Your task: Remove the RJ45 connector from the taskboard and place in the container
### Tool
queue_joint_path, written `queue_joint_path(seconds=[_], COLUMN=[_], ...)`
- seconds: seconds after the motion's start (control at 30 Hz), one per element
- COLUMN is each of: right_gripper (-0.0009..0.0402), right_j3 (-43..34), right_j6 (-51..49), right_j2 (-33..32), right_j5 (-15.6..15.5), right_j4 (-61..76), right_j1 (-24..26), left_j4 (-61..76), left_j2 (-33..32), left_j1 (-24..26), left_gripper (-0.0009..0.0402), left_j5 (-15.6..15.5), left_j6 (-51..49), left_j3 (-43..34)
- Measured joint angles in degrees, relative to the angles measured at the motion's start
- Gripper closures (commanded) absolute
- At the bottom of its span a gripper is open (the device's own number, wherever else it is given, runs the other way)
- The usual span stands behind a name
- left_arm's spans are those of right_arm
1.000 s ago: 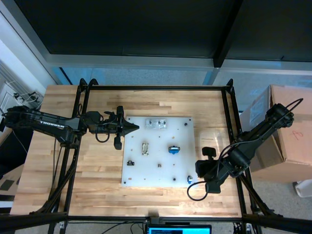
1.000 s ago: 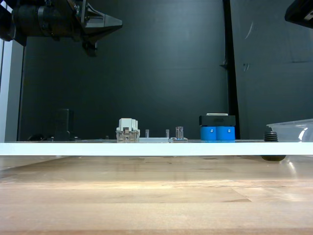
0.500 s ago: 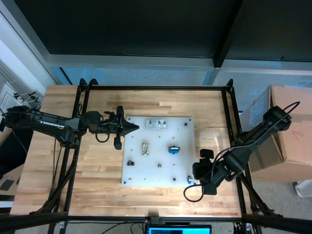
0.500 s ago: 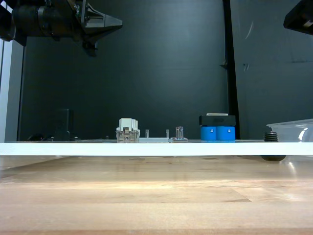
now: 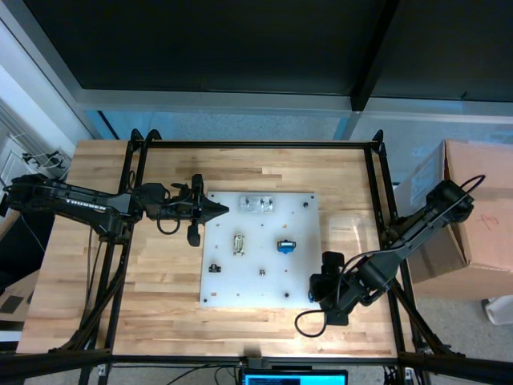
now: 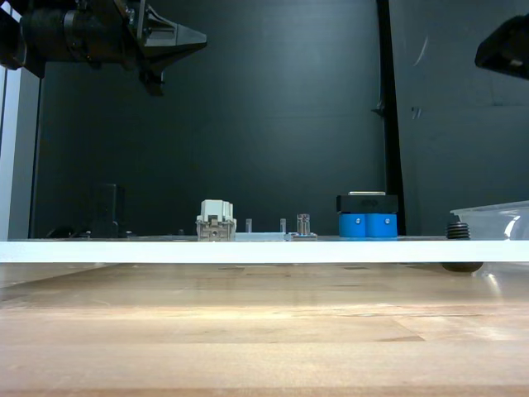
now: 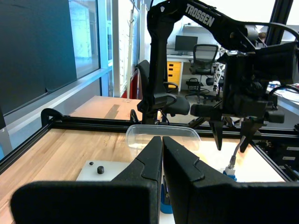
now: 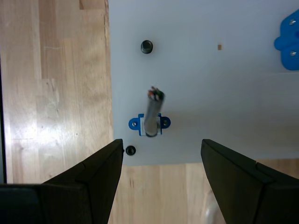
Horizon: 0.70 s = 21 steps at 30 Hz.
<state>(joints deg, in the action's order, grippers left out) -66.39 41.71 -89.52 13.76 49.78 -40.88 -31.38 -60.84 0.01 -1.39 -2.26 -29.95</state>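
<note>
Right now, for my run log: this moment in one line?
RJ45 connector: in its board seat, unheld | right gripper: open, above it | left gripper: shut, raised by taskboard left edge

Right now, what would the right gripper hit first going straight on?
Probably the RJ45 connector, seated in the taskboard beneath the right gripper's open fingers. Left gripper hangs shut above the board's left edge.

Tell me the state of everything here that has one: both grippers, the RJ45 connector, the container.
left gripper: shut, holding nothing, raised over the left edge of the taskboard.
right gripper: open, above the RJ45 connector, not touching it.
RJ45 connector: in its blue seat on the taskboard, not held.
container: standing open-topped to the right of the taskboard, connector not in it.
</note>
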Motion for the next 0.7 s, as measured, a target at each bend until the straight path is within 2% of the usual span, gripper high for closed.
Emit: queue_joint_path(seconds=[0.4, 0.7], right_gripper=[0.0164, 0.0202], right_j3=[1.73, 3.63], right_j6=[-0.07, -0.17], right_j2=[-3.13, -3.19], right_j5=[0.15, 0.17], right_j4=[-4.42, -7.48], right_j1=[0.02, 0.17], left_j4=[0.00, 0.00], left_j2=[-0.02, -0.02], left_j1=[0.00, 0.00], left_gripper=[0.0393, 0.0393], left_j5=[0.00, 0.00], left_j6=[0.00, 0.00], left_j3=[0.00, 0.00])
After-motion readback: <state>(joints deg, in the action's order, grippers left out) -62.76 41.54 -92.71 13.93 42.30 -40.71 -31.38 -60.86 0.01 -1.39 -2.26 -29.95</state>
